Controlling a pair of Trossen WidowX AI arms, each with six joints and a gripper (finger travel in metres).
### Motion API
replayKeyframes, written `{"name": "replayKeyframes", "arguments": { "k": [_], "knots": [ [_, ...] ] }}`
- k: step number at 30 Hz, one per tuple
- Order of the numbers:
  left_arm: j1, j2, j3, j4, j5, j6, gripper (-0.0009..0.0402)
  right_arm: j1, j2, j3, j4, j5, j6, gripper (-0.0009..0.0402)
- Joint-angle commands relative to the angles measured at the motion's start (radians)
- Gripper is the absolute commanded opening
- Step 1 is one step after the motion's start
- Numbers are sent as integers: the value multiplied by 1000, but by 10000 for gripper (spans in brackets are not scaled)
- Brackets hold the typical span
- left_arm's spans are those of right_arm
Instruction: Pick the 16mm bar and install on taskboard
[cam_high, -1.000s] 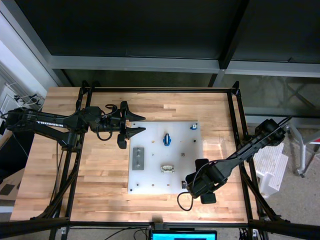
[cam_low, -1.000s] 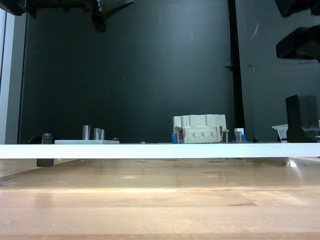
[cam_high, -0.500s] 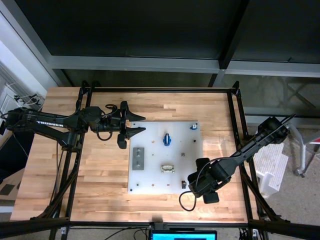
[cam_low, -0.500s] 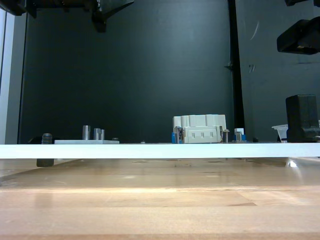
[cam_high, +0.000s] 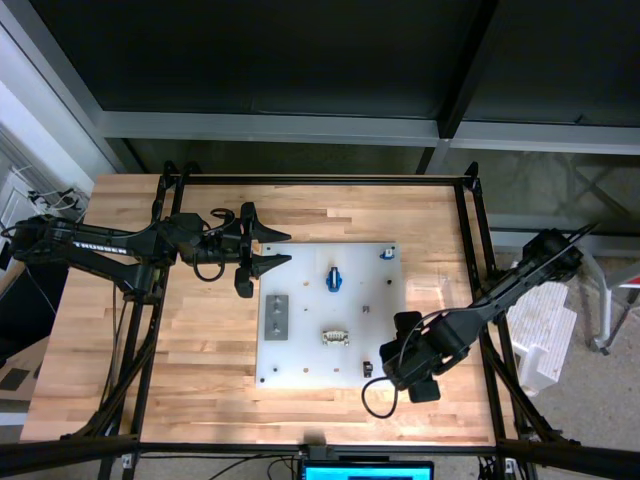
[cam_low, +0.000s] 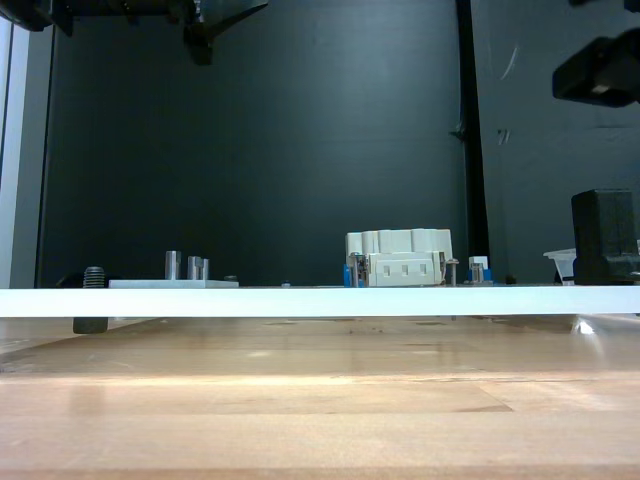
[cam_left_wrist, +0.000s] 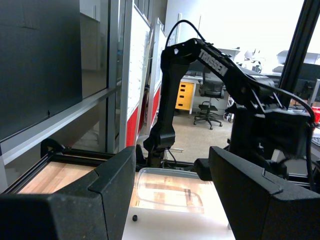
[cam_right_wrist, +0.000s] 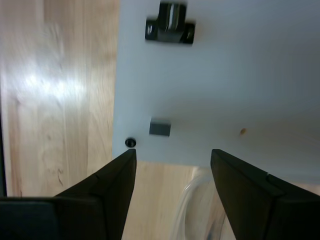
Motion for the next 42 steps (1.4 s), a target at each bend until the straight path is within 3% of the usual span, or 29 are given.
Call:
{"name": "replayKeyframes", "arguments": {
  "k": [1,4,7,17,20,24,28,33,42],
  "knots": [
    [0,0,0,0,0,0,200,-35,-67,-47,78,11,-12,172],
    [0,0,0,0,0,0,200,-58,-139,-91,140,91,-43,146],
    [0,0,0,0,0,0,200,-92,-218,-131,190,133,-71,119],
    [0,0,0,0,0,0,200,-271,-397,-194,383,132,-301,39],
    [0,0,0,0,0,0,200,-329,-428,-195,454,107,-386,15],
    [0,0,0,0,0,0,200,-422,-463,-198,552,24,-460,3],
    [0,0,0,0,0,0,200,-492,-494,-211,642,13,-520,-1],
    [0,0,0,0,0,0,200,-586,-528,-270,818,-127,-533,0],
    [0,0,0,0,0,0,200,-664,-571,-406,1116,-143,-539,0]
  ]
}}
